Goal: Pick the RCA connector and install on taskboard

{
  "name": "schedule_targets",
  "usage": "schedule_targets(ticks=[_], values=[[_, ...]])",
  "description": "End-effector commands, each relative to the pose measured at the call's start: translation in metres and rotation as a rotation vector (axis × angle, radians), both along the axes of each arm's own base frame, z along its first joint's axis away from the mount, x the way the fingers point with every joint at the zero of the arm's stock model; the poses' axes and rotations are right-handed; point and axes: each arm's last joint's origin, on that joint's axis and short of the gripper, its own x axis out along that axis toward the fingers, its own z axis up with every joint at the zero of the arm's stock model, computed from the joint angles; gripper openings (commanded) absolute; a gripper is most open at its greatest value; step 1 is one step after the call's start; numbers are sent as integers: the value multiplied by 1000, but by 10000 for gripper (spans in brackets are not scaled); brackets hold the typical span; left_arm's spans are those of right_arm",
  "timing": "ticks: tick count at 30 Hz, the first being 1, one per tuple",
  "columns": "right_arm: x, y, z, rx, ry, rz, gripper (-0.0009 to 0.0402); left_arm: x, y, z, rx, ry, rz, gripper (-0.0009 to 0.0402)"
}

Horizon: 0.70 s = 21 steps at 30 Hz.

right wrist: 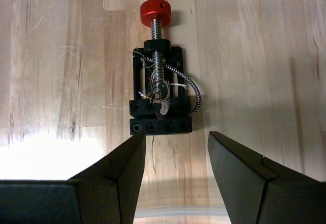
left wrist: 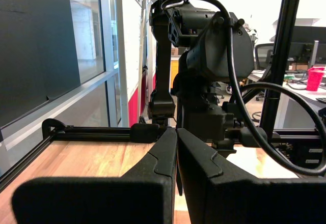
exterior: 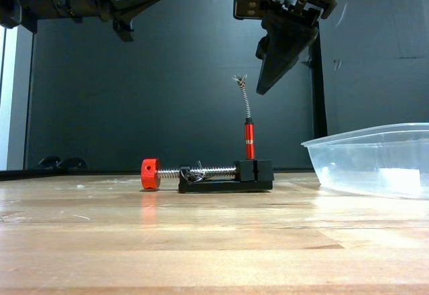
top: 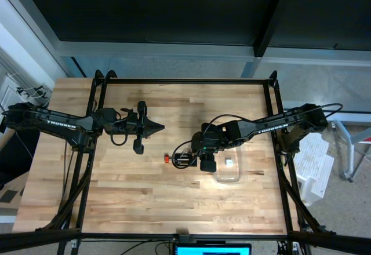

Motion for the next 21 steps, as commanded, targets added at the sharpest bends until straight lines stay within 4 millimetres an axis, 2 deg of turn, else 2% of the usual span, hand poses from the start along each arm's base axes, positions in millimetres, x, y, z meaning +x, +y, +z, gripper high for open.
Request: schedule_targets(ticks=[1, 5, 11, 15, 19, 20, 21], values=[[0, 0, 1, 1, -1, 1, 160, 0, 0, 0, 0, 0, 0, 0], [-4, 0, 2, 6, -2, 7, 150, 0, 0, 0, 0, -1, 0, 0], [-25, -4, 6, 5, -52, 24, 118, 0, 0, 0, 0, -1, 0, 0], [-39, -7, 10, 14, -151, 29, 75, 0, 0, 0, 0, 0, 0, 0], [-51, -13, 15, -2, -280, 65, 4, 0, 0, 0, 0, 0, 0, 0], [-55, -15, 16, -10, -311, 72, -5, 0, 0, 0, 0, 0, 0, 0], [-58, -19, 18, -13, -342, 66, 4, 0, 0, 0, 0, 0, 0, 0]])
